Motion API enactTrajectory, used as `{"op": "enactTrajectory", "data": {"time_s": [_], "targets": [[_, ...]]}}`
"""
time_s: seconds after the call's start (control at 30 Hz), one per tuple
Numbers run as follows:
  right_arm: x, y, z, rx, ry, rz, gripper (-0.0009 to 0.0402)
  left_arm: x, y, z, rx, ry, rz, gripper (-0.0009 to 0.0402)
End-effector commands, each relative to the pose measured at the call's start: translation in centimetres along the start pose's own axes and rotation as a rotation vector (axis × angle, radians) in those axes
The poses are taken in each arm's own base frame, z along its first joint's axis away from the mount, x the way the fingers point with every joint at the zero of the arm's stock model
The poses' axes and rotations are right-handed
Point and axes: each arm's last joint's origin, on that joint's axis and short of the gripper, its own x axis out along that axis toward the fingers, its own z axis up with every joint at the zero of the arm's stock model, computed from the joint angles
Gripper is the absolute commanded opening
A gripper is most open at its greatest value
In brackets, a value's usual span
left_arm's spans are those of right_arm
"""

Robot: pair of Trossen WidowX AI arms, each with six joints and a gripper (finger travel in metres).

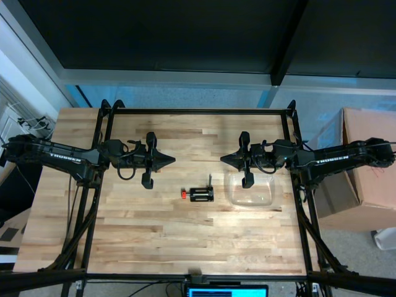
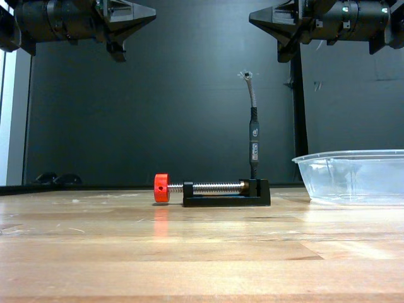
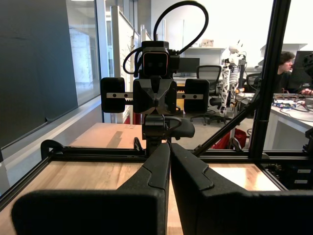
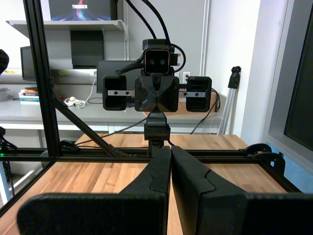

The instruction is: Remove the USB-C connector from the USB-C receptacle and place in the container

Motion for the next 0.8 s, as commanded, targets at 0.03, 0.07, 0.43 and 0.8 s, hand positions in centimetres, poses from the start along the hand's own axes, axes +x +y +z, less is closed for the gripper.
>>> {"op": "enactTrajectory", "data": {"time_s": [0.03,0.07,0.43,0.8], "targets": [[0.0,0.1,-0.7,0.003,0.08,0.003,0.0,0.0,0.0,0.0,0.0,0.003,0.0,0.0],[0.0,0.1,-0.7,0.003,0.08,0.003,0.0,0.0,0.0,0.0,0.0,0.003,0.0,0.0],[0.2,0.2,-0.5,0.029,0.126,0.005,0.0,0.0,0.0,0.0,0.0,0.003,0.0,0.0],[3.4,2.2,2.5,-0.007,0.696,0.073,0.0,0.0,0.0,0.0,0.0,0.003,0.0,0.0]]}}
